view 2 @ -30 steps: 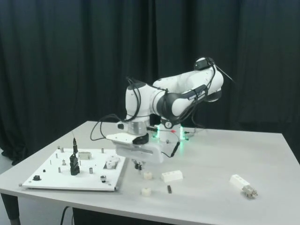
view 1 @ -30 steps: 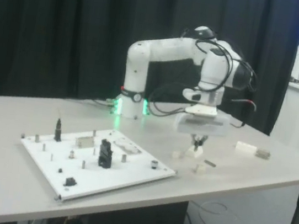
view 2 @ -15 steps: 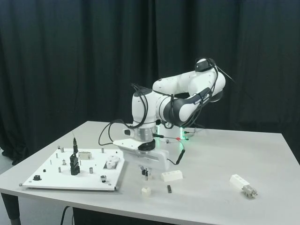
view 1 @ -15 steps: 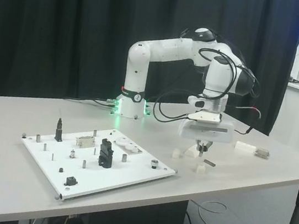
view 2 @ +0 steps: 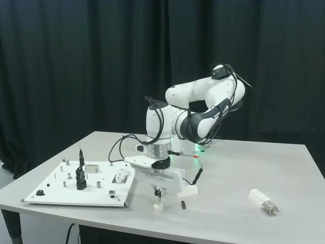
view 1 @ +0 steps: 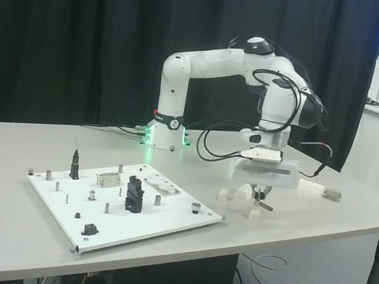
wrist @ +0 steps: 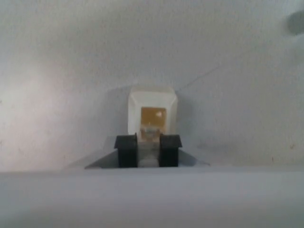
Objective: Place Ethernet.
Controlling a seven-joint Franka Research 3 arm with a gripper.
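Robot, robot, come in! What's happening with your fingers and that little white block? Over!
Gripper low over small white block, fingers astride its near end. Nothing blocking.

Glossy white plastic arm (view 1: 208,60), matt grey table (view 1: 20,139), black cloth curtain (view 1: 70,33).

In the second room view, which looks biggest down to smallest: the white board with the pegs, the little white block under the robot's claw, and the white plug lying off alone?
1. White board, clearly the largest.
2. White plug, lying alone.
3. Little white block beneath the gripper, smallest.
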